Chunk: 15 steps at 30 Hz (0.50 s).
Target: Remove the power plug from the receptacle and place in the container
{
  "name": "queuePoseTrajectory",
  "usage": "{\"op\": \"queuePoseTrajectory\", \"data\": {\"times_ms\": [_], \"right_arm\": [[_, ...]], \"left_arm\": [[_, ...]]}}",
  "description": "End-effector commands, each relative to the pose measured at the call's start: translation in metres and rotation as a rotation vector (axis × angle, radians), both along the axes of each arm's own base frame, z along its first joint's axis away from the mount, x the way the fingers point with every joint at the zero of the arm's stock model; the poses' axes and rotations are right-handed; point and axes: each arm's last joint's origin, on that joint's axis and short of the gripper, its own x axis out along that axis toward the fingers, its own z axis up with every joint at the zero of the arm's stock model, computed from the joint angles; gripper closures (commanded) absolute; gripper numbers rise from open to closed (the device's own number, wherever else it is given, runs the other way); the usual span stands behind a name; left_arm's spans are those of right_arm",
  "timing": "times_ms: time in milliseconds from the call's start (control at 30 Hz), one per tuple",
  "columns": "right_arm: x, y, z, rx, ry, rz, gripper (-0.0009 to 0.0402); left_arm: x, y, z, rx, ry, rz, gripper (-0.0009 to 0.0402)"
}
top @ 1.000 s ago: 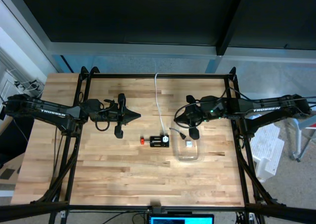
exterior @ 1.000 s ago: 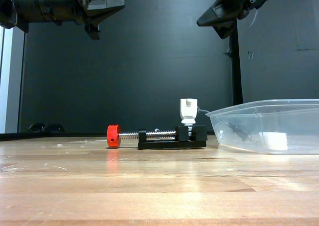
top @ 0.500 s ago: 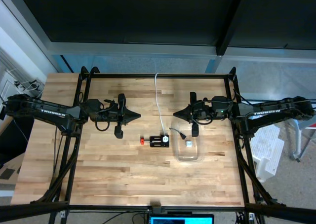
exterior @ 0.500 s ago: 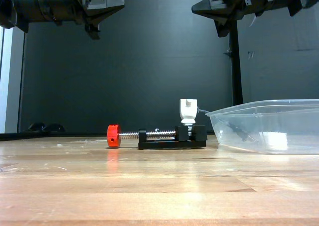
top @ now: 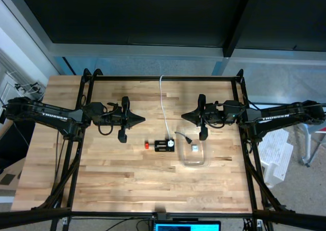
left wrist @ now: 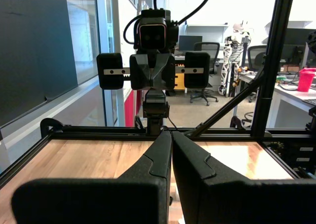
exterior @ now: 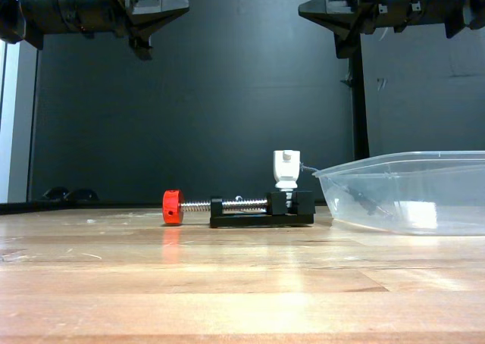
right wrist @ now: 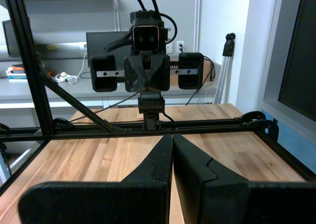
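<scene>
— Starting with the claws: how do they stand?

— Both hang high above the table, tips pointing inward at one another; the left gripper is over the left half, well apart from the task's things; the right gripper is above the far end of the container; in each wrist view the two fingers lie pressed together, tight shut and holding nothing.

— And the power plug?

— The power plug is out of the receptacle; it lies at the container's left side, its thin tail reaching toward the rim; the low view shows it as a dark shape through the clear wall; a pale cube sits near it in the tub.

— What else lies around?

— The receptacle stands upright in a black clamp block, just left of the container; the red knob sticks out at the block's left end on a screw; the white cable runs from the receptacle to the table's far edge, passing between the two gripper tips in the high view; a black frame rims the table.

— Anything crowding the tub?

— The clamp block is just beside its left wall; I cannot tell whether they touch.
</scene>
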Motion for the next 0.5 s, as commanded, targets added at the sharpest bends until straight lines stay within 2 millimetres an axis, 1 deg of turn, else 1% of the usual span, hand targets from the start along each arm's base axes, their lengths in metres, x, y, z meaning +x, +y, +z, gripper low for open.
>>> {"op": "queuePoseTrajectory", "data": {"times_ms": [33, 500], "right_arm": [[-0.0015, 0.0001, -0.0021, 0.006, 0.000, 0.005, 0.0393], [-0.0015, 0.0003, -0.0015, 0.016, -0.003, 0.007, 0.0393]], "left_arm": [[0.0001, 0.0001, 0.0000, 0.000, 0.000, 0.000, 0.0393], [0.0001, 0.0000, 0.0000, 0.000, 0.000, 0.000, 0.0393]]}}
